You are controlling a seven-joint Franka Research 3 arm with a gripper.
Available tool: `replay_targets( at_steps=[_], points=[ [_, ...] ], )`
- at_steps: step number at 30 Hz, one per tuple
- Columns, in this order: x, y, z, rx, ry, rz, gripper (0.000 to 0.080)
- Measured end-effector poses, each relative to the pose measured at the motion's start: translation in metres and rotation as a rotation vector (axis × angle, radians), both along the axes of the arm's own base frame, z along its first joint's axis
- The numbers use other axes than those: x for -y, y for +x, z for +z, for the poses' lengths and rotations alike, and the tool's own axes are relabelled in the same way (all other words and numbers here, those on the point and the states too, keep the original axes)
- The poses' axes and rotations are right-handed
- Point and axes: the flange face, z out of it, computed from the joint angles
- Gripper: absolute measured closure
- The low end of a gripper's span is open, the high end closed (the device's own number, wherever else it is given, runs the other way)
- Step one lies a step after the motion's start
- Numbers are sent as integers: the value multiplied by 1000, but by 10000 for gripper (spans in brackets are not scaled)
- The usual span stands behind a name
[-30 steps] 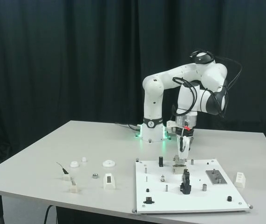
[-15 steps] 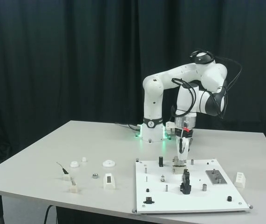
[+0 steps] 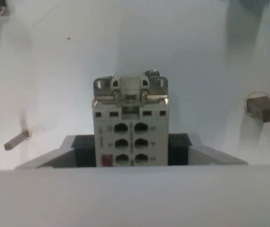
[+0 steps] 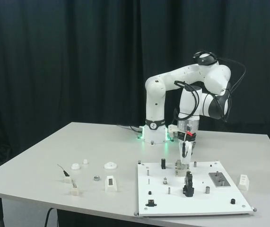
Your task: Insert waterproof.
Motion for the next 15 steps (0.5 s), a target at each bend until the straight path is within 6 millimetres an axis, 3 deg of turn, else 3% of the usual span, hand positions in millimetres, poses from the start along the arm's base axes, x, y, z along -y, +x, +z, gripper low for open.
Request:
replay_targets(
  at_steps=[15],
  points=[
    [1,-1,0,-12,8,47,491]
  ],
)
